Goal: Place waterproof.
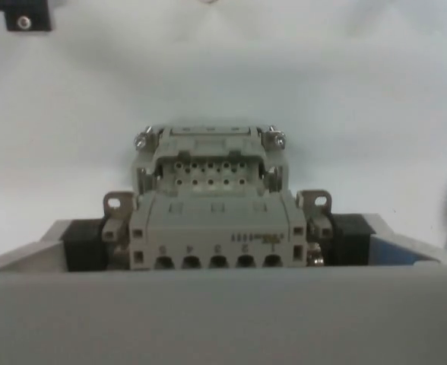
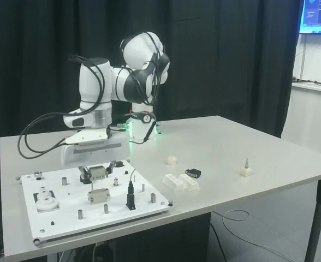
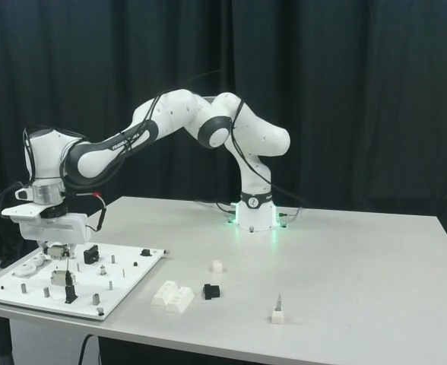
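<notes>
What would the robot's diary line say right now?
phase: placing | gripper: shut on waterproof connector | position: above white board | released: not yet

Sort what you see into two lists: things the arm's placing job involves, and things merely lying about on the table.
In the job: waterproof connector, held by the claw; white board.

Lying about: pair of white blocks, small black part, small white knob, white base with pin.
</notes>
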Robot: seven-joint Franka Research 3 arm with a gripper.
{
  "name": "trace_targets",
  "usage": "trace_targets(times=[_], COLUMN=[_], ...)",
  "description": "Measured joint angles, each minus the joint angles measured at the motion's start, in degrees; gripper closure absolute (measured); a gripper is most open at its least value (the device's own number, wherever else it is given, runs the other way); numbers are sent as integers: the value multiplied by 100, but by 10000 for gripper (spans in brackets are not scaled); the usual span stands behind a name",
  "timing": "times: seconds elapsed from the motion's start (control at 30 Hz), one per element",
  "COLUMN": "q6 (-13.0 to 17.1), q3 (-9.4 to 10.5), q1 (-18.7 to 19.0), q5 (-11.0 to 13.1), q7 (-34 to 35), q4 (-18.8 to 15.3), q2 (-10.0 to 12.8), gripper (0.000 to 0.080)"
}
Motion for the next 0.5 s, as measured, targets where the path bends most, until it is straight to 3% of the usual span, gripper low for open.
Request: trace_targets(times=[0.5], q6=[-62], q3=[-14], q1=[-4], q5=[0], q7=[24], q4=[56], q2=[-15], gripper=[183])
